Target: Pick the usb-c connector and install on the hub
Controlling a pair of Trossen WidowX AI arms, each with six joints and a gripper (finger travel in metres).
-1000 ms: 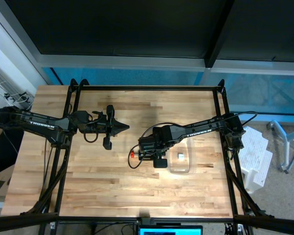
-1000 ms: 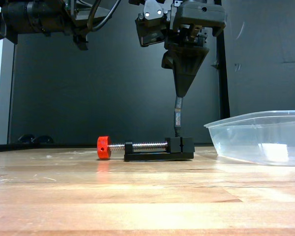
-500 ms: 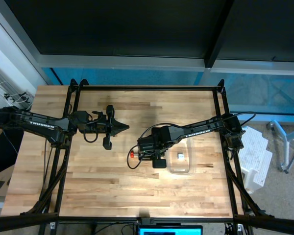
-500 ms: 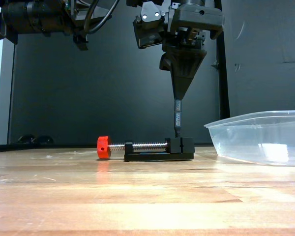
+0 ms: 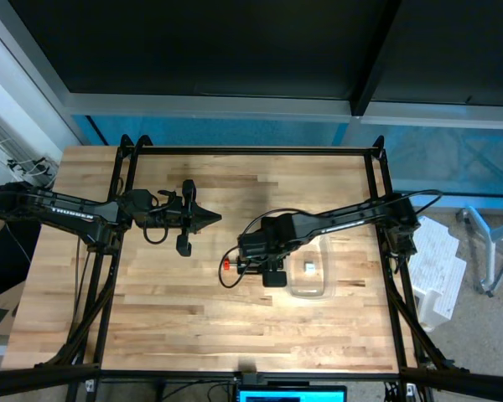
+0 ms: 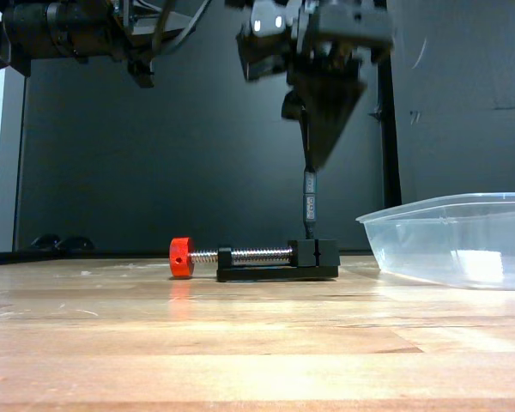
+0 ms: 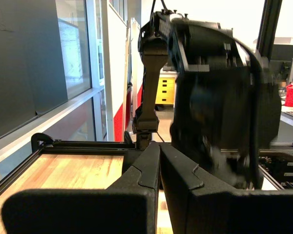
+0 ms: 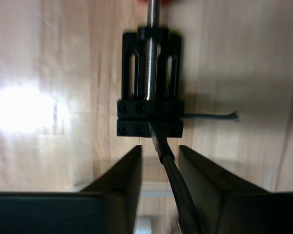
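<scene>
Right hand [image 8: 159, 150] hangs over the clamp [image 6: 279, 257], fingers narrowly parted either side of the cable [image 8: 173, 180], gripping nothing. The usb-c connector [image 6: 310, 206] stands upright, slim and grey, its lower end down in the clamp's black block. It looks plugged in, and the job looks nearly done, though I can't tell how deep it sits. Left hand [image 7: 159, 157], pinched shut and empty, hovers well apart above the bench [image 6: 240, 343].
</scene>
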